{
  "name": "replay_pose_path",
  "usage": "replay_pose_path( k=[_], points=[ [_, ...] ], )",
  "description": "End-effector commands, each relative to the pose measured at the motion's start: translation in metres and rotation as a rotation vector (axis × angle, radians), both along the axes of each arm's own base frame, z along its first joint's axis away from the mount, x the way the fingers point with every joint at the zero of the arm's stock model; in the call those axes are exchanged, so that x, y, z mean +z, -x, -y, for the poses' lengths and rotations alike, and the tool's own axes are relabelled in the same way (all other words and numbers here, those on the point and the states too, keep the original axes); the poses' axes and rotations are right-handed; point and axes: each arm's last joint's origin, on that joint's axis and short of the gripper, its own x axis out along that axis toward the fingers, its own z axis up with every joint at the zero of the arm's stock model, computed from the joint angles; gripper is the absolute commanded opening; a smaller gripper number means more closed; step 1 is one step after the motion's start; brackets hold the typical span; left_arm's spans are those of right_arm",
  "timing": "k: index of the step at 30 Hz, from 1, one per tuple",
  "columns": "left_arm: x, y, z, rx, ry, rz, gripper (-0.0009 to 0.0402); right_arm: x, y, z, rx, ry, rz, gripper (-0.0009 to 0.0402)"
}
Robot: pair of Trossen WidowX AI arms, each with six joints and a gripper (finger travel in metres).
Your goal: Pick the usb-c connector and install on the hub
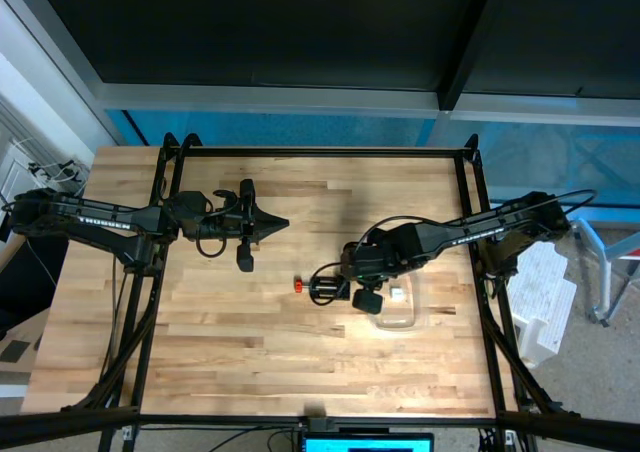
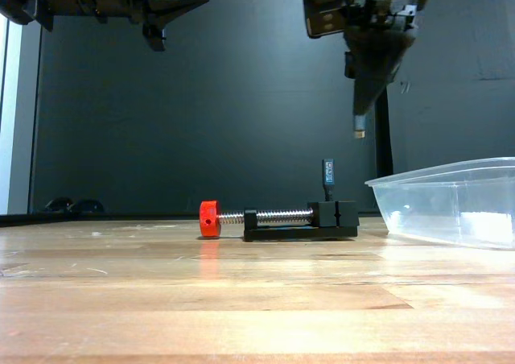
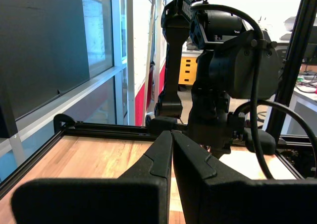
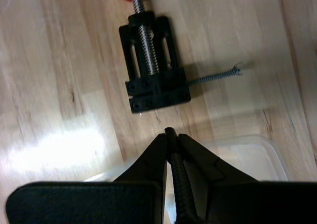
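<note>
The hub (image 2: 302, 221) is a small black block with a threaded screw and an orange-red knob (image 2: 209, 218), lying on the wooden table (image 1: 250, 342). A tiny dark piece, the usb-c connector (image 2: 327, 175), stands upright on the hub's end away from the knob; it shows as a thin grey line (image 4: 213, 78) beside the hub (image 4: 153, 70). My right gripper (image 2: 359, 130) hangs shut well above that end, apart from the connector. My left gripper (image 1: 283, 223) is shut and parked high at the left.
A clear plastic tray (image 2: 451, 203) sits just right of the hub, under the right gripper's far side (image 1: 410, 317). A black metal frame (image 1: 320, 152) borders the table.
</note>
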Motion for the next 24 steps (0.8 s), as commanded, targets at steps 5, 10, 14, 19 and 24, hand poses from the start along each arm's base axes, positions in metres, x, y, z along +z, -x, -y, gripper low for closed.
replay_pose_path(
  k=[5,10,14,19,24],
  points=[
    [0.000,0.000,0.000,0.000,0.000,0.001,0.0000,-0.003,-0.014,0.001,-0.011,0.005,0.002,0.0000],
    [0.000,0.000,0.000,0.000,0.000,0.000,0.0000,-0.005,-0.021,0.000,-0.014,0.005,0.002,0.0000],
    [0.000,0.000,0.000,0.000,0.000,0.001,0.0000,-0.007,-0.027,-0.001,-0.016,0.004,0.004,0.0000],
    [0.000,0.000,0.000,0.000,0.000,0.000,0.0000,-0.008,-0.029,-0.001,-0.017,0.003,0.006,0.0000],
    [0.000,0.000,0.000,0.000,0.000,0.000,0.0000,-0.009,-0.029,-0.001,-0.015,0.005,0.004,0.0000]
  ],
)
